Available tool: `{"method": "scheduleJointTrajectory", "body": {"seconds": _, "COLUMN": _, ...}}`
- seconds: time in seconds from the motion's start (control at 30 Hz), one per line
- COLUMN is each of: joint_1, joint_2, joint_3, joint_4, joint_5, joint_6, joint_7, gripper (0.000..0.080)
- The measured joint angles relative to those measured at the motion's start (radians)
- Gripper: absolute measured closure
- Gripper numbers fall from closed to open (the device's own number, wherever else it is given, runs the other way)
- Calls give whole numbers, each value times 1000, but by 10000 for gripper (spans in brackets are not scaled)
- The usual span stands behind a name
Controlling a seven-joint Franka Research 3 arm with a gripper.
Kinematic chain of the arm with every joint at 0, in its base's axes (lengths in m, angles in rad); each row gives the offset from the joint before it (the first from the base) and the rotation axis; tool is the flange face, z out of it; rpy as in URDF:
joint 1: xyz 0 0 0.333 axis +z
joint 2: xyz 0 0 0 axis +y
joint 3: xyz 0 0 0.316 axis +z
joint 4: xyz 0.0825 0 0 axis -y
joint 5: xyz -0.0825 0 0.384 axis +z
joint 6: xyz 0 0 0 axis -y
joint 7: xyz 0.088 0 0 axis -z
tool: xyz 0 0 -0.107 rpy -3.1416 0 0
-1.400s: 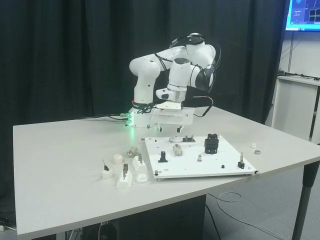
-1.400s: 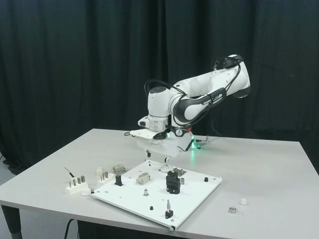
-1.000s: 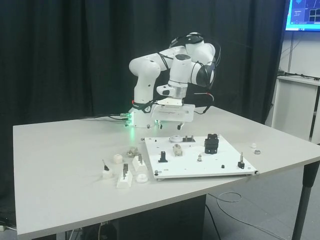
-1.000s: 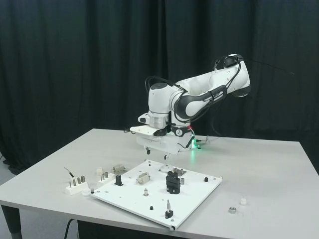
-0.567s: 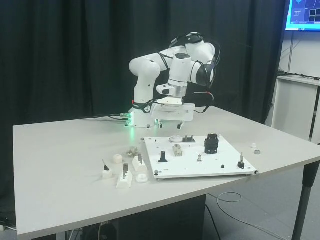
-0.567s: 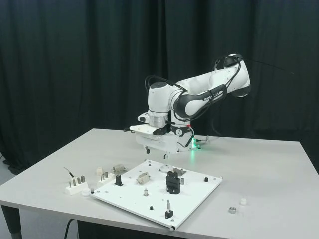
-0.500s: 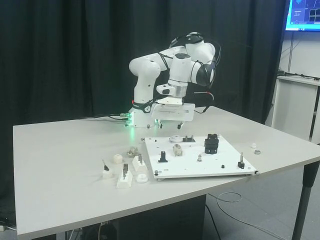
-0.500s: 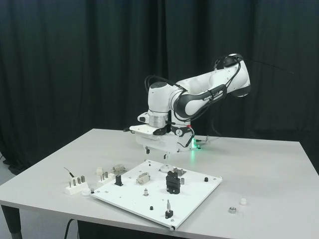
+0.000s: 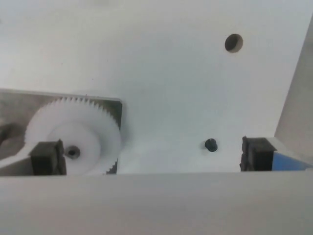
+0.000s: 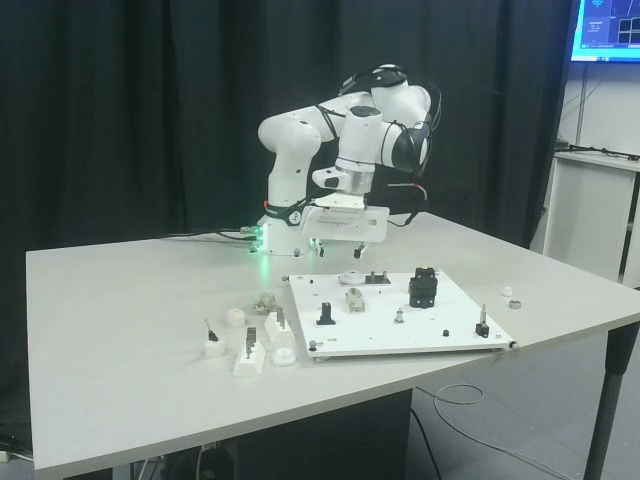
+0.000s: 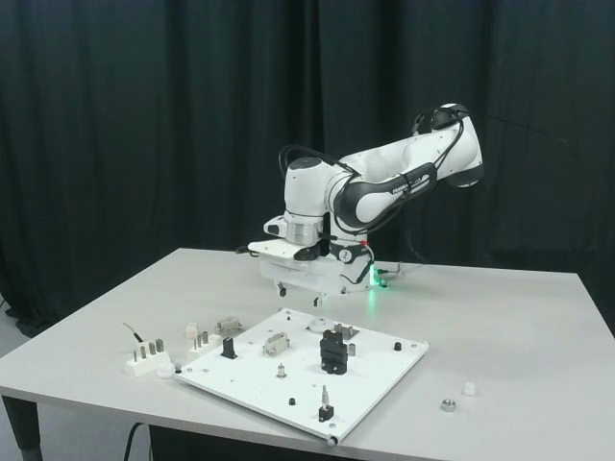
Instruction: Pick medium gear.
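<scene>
We see the gripper [image 9: 151,154] up in the air above the white board [image 10: 400,315] on the grey tabletop [image 10: 120,300], with its two black fingertips [image 9: 47,156] far apart and nothing held between them. The white medium gear [image 9: 73,142] sits flat on a grey metal plate [image 9: 14,105] on the board, right under one fingertip. A small black screw [image 9: 210,145] lies near the other fingertip.

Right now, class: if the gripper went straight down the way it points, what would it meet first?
Probably the white board. The open gripper hangs above it, with the medium gear under one fingertip, so that finger would likely touch the gear first. Depth is hard to judge.
</scene>
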Motion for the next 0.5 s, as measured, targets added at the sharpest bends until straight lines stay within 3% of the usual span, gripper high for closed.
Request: {"method": "scheduleJointTrajectory", "body": {"seconds": 0.5, "joint_1": -15, "joint_2": 0, "joint_3": -4, "joint_4": 12, "joint_5": 0, "joint_6": 44, "joint_7": -5, "gripper": 3}}
